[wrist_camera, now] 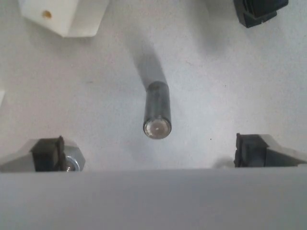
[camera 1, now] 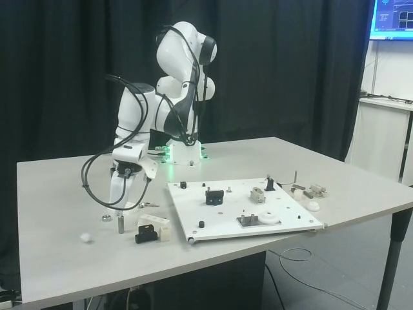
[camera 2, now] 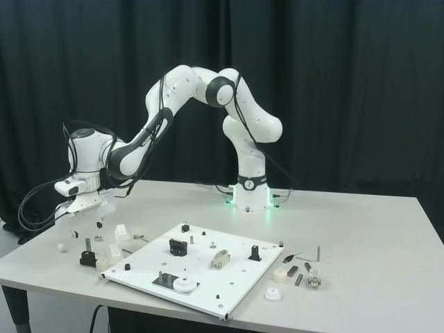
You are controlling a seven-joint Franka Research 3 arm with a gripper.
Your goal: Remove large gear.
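The first room view looks from off one corner of the table [camera 1: 58, 213], slightly above its top, with the arm's base [camera 1: 184, 154] at the far side and the white board [camera 1: 213, 223] nearer the lens. The second room view stands farther back, facing the base [camera 2: 251, 198] squarely across the table [camera 2: 361, 229]. Both take in the whole arm, the board [camera 2: 229, 277] and the upright grey peg [camera 1: 120, 223] [camera 2: 87, 245]. The wrist view looks straight down, close, past both fingertips [wrist_camera: 48, 153] onto that same peg [wrist_camera: 157, 115].
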